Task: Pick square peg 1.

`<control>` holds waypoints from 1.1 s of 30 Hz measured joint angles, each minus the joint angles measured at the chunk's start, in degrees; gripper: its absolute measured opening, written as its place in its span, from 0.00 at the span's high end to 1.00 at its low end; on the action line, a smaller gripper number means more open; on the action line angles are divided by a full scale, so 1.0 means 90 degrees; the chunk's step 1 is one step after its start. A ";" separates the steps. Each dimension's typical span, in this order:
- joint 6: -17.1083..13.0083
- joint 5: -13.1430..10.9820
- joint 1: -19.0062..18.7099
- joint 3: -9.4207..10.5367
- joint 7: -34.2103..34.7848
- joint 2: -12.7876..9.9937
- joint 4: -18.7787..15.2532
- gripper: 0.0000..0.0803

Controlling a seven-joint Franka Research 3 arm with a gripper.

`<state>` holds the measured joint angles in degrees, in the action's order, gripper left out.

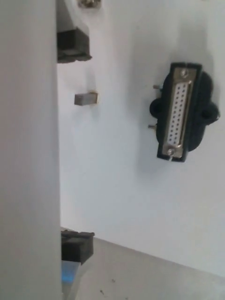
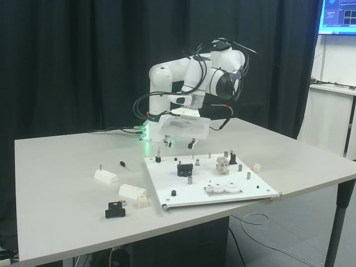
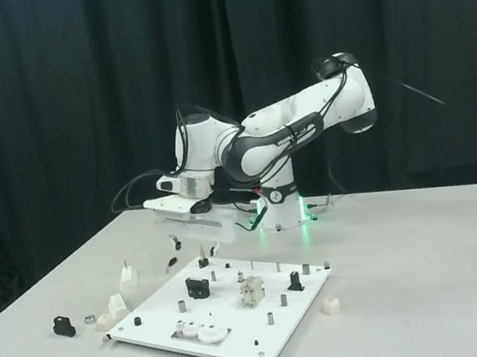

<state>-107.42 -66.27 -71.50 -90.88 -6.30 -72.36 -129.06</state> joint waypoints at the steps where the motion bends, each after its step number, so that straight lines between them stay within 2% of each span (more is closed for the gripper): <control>1: 0.0025 0.0019 0.0002 -0.0016 0.0000 0.0007 0.0033 0.00; 16: 0.0182 0.0372 0.0036 -0.0056 0.0012 0.0013 0.0450 0.00; 33: 0.0444 0.0588 0.0034 -0.0183 0.0400 0.0013 0.0745 0.00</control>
<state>-103.42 -60.99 -71.19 -92.52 -2.69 -72.23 -122.35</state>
